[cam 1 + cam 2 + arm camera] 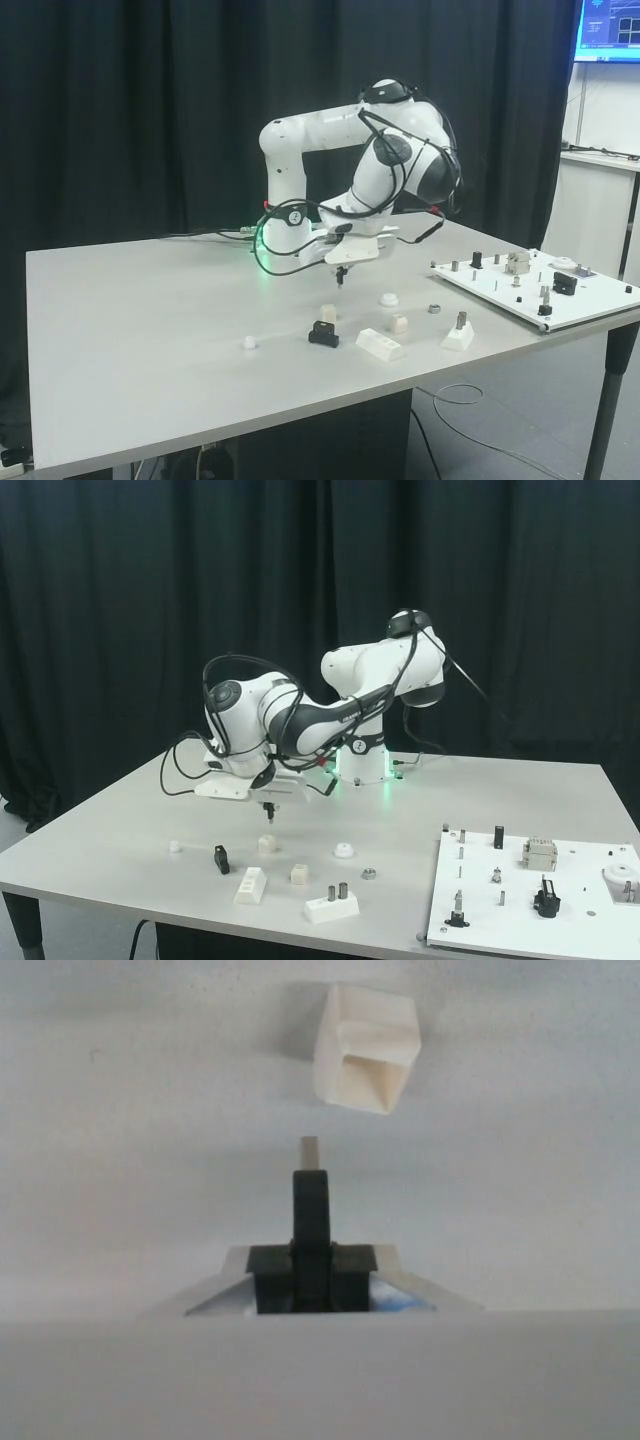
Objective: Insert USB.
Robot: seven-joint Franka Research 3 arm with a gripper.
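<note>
One gripper (310, 1260) is working here, and its fingers are closing narrowly on a black USB plug (310, 1210), whose metal tip is pointing down toward the grey table (150, 320). In the wrist view a small white block (365, 1048), with a hollow in its face, is lying on the table just beyond the tip. The room views show the plug hanging in the air above the table, apart from that block (268, 844), and well apart from the white board (580, 920) at the table's far end, where small fixtures are standing.

Judging from this, the carrying step is in hand: the plug is being held, not yet seated. Which socket is meant cannot be told; if it is on the board, the next move is calling for a long sideways travel with the plug kept upright, then a careful lining-up of tip and slot before pressing down. A slight tilt could jam the tip at the slot's edge.
</note>
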